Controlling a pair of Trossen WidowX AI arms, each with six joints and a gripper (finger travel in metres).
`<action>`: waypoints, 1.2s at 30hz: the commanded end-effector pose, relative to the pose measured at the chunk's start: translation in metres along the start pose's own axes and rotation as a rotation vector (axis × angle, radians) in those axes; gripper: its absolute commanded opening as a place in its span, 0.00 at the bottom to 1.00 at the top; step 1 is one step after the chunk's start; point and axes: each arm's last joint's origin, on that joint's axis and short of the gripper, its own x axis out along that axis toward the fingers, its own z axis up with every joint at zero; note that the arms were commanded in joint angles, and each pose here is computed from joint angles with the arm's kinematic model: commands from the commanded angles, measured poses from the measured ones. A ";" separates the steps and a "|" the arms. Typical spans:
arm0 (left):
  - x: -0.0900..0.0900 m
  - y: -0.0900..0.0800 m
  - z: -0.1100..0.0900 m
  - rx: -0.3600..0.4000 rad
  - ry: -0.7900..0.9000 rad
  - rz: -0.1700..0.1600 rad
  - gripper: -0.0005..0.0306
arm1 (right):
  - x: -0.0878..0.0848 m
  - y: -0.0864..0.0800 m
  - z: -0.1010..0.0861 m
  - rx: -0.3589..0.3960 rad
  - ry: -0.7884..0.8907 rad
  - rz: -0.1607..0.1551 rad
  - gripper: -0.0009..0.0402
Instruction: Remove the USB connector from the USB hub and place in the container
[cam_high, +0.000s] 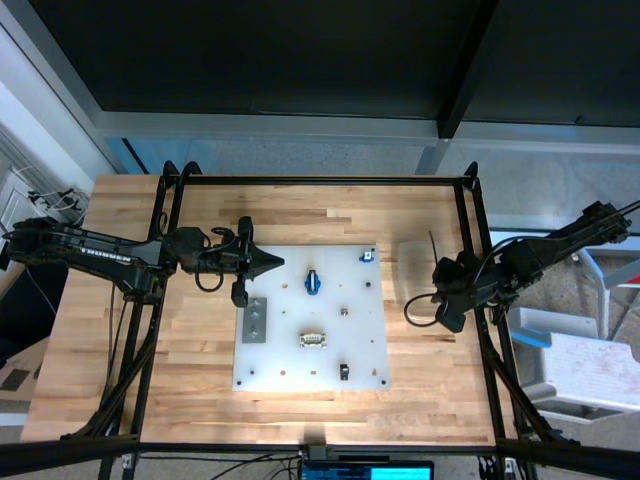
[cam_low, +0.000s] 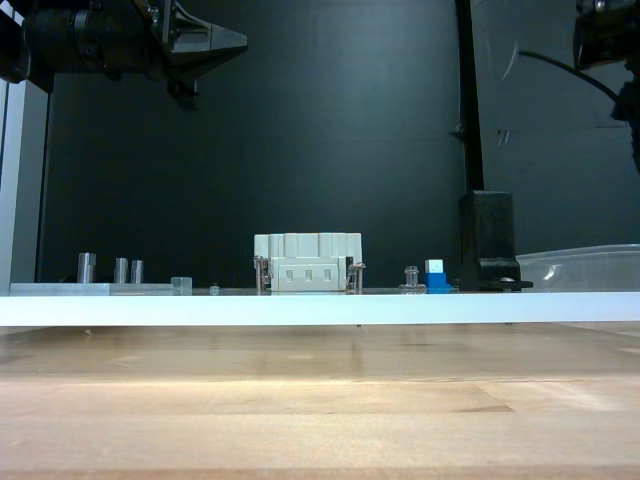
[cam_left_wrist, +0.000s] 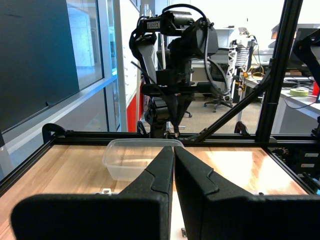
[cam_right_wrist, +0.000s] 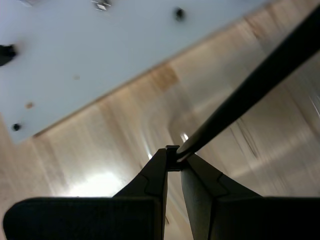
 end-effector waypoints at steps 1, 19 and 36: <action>0.000 0.000 0.000 0.000 0.000 0.000 0.02 | 0.001 -0.006 0.000 0.089 0.023 -0.051 0.02; 0.000 0.000 0.000 0.000 0.000 0.000 0.02 | 0.018 -0.013 0.012 0.373 0.086 -0.126 0.02; 0.000 0.000 0.000 0.000 0.000 0.000 0.02 | 0.024 -0.008 0.015 0.426 0.116 -0.132 0.02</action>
